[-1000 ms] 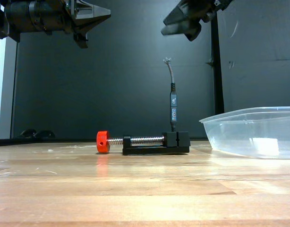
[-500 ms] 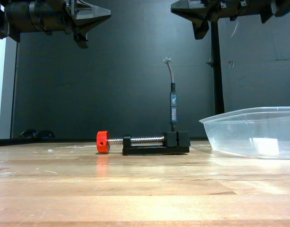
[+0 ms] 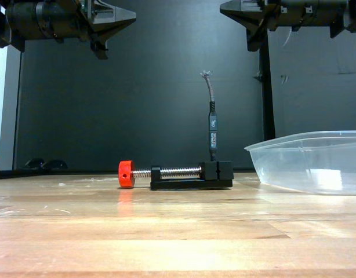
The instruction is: Pick the usb-c connector and install on the hub
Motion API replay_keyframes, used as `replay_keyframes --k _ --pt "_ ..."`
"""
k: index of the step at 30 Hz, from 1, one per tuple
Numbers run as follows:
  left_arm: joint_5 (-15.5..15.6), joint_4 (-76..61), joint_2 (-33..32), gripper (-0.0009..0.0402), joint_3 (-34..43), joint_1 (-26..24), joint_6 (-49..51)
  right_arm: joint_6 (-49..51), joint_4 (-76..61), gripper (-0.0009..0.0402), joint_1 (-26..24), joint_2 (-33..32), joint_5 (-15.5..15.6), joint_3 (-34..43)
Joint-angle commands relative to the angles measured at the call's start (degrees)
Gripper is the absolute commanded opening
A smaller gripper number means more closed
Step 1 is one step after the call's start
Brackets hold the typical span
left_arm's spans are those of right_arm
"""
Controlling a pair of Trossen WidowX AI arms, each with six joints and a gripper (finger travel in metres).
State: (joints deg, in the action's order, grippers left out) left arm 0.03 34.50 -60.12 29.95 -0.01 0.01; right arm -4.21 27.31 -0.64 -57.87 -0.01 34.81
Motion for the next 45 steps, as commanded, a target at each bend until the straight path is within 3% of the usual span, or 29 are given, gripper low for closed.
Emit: replay_keyframes --k 1,45 --pt "-0.02 0.02 0.00 0.0000 0.00 0.02 0.00 0.00 -0.66 0.0000 0.07 0.02 0.09 -0.20" --pt "-0.02 0.02 0.00 0.0000 0.00 0.02 0.00 0.15 -1.33 0.0000 0.04 -0.02 0.04 -0.59"
